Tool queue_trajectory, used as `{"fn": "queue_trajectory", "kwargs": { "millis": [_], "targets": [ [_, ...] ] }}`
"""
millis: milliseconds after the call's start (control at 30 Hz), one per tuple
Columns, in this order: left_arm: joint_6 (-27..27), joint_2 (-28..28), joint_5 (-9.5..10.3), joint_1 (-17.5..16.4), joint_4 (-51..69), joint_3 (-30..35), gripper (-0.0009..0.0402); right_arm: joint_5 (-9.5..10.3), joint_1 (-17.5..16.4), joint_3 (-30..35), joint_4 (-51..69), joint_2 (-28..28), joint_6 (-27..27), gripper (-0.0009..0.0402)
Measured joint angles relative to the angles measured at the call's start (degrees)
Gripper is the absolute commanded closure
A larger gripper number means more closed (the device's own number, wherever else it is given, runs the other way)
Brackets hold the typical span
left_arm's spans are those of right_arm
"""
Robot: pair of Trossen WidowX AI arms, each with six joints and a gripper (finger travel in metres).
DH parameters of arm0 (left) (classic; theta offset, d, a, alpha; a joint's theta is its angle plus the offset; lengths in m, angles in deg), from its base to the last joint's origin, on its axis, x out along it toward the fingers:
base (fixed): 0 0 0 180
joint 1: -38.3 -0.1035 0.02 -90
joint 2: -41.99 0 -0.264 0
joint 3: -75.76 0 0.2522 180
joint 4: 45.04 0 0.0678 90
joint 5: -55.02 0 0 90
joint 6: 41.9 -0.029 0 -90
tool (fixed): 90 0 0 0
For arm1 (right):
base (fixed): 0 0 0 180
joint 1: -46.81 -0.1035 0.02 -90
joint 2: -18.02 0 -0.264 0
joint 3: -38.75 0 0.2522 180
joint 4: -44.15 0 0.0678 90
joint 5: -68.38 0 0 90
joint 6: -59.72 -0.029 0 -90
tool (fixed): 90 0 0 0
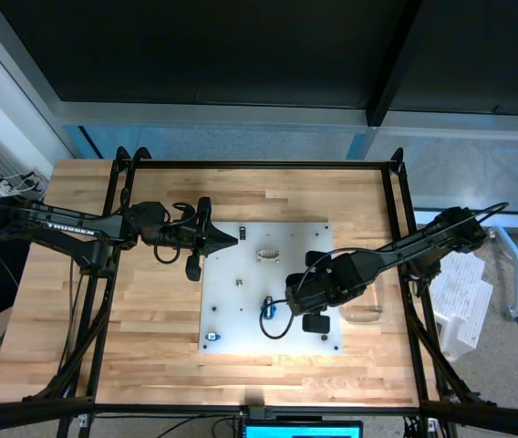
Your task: Pick the 16mm cylinder and install on the taskboard
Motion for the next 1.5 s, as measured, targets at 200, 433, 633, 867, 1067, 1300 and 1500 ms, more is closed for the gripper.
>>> {"fn": "queue_trajectory", "kwargs": {
  "millis": [200,433,633,867,1067,1300,1500],
  "targets": [
    [0.0,0.0,0.00,0.0,0.0,0.0,0.0393,0.31,0.3,0.0,-1.4,-1.0,-0.3,0.0393],
    [0.0,0.0,0.00,0.0,0.0,0.0,0.0393,0.31,0.3,-0.1,-3.0,-2.6,-0.7,0.0393],
    [0.0,0.0,0.00,0.0,0.0,0.0,0.0393,0.20,0.3,-0.1,-3.4,-3.8,-0.7,0.0393],
    [0.0,0.0,0.00,0.0,0.0,0.0,0.0393,0.17,0.3,-0.4,-4.3,-4.1,-0.9,0.0393],
    [0.0,0.0,0.00,0.0,0.0,0.0,0.0393,0.20,0.3,-0.4,-4.5,-6.3,-0.9,0.0393],
    [0.0,0.0,0.00,0.0,0.0,0.0,0.0393,0.20,0.3,-0.4,-4.9,-8.1,-1.0,0.0393],
    [0.0,0.0,0.00,0.0,0.0,0.0,0.0393,0.20,0.3,-0.4,-6.1,-8.5,-1.0,0.0393]
  ]
}}
